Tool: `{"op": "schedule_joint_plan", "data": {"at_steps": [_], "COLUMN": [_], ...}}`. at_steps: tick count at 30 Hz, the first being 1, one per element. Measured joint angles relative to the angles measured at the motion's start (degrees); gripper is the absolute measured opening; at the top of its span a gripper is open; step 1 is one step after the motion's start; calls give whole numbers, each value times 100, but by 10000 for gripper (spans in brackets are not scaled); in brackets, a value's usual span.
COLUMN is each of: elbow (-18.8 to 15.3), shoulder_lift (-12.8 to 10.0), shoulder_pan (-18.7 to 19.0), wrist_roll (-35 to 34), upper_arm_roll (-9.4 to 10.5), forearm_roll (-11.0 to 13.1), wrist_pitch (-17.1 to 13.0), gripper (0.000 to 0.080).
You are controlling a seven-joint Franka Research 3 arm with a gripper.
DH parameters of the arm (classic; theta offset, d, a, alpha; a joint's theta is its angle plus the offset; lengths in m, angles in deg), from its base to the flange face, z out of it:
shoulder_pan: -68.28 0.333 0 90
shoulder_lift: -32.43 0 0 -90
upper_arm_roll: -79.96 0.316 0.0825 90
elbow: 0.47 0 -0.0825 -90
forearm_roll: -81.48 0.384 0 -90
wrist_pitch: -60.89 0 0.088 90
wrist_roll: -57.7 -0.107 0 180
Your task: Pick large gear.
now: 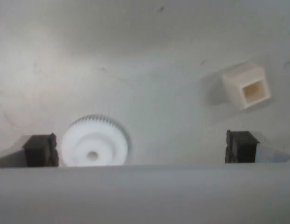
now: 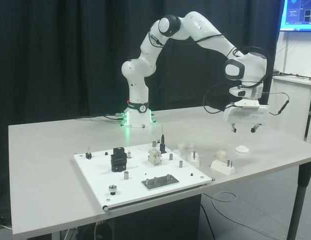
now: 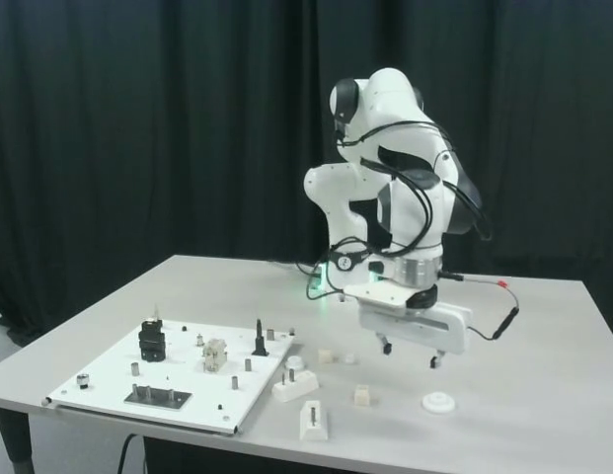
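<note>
The large gear (image 1: 94,142) is a white toothed disc with a small centre hole, lying flat on the grey table (image 1: 145,56). It also shows in the first room view, large gear (image 2: 242,148), and in the second, large gear (image 3: 438,402), near the table's front right. My gripper (image 1: 140,148) hangs open a little above the table, its black fingertips (image 1: 40,150) spread wide. The gear lies just inside one fingertip, partly cut off by the gripper body. From the room cameras the gripper (image 2: 244,130) (image 3: 409,354) sits slightly behind the gear.
A small white hollow cube (image 1: 246,85) lies near the other fingertip, also cube (image 2: 221,154) (image 3: 362,395). White peg stands (image 2: 223,166) (image 3: 313,420) and a white assembly board (image 2: 140,175) with black and metal parts lie to the left.
</note>
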Motion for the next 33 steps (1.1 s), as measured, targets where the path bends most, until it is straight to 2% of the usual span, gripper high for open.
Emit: {"op": "schedule_joint_plan", "data": {"at_steps": [6,15,33], "elbow": [-3,-42,-531], "shoulder_lift": [-136,-308,-411], "shoulder_pan": [98,228,463], "wrist_roll": [-85,-334,-638], "upper_arm_roll": [14,67,86], "forearm_roll": [110,153,188], "wrist_pitch": [-58,-159,-903], "gripper": [800,800,800]}}
